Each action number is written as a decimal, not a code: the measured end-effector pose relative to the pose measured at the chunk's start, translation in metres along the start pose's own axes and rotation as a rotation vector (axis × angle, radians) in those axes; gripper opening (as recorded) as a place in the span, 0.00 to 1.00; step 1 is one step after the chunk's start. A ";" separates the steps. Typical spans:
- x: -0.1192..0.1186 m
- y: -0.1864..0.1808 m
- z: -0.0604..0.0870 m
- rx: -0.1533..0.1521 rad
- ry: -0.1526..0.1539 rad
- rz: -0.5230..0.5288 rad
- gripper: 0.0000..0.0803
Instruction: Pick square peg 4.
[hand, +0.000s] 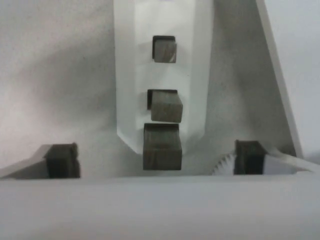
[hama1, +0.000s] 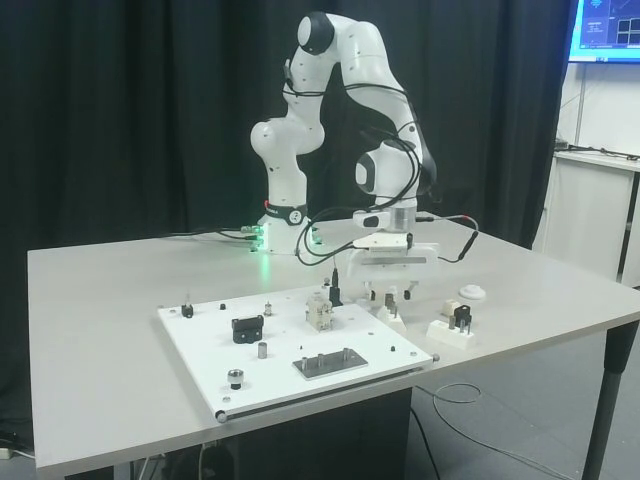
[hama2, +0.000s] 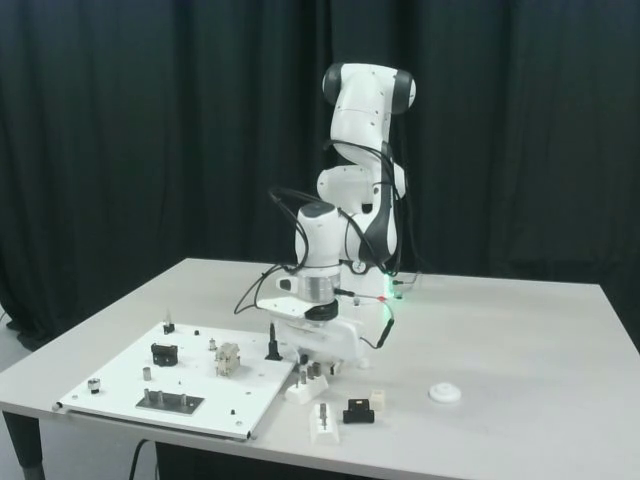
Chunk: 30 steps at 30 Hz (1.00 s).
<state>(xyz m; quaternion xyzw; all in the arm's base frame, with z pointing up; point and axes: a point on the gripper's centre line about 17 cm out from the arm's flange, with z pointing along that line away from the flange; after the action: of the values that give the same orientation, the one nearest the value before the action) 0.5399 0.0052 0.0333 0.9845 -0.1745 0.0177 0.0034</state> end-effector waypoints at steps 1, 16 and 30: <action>0.000 0.000 0.000 0.000 0.000 -0.001 1.00; 0.001 -0.001 0.003 -0.003 0.002 -0.003 0.28; 0.006 -0.002 -0.002 0.004 0.008 0.006 0.19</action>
<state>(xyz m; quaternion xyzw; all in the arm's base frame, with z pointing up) 0.5465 0.0048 0.0352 0.9839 -0.1776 0.0218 0.0022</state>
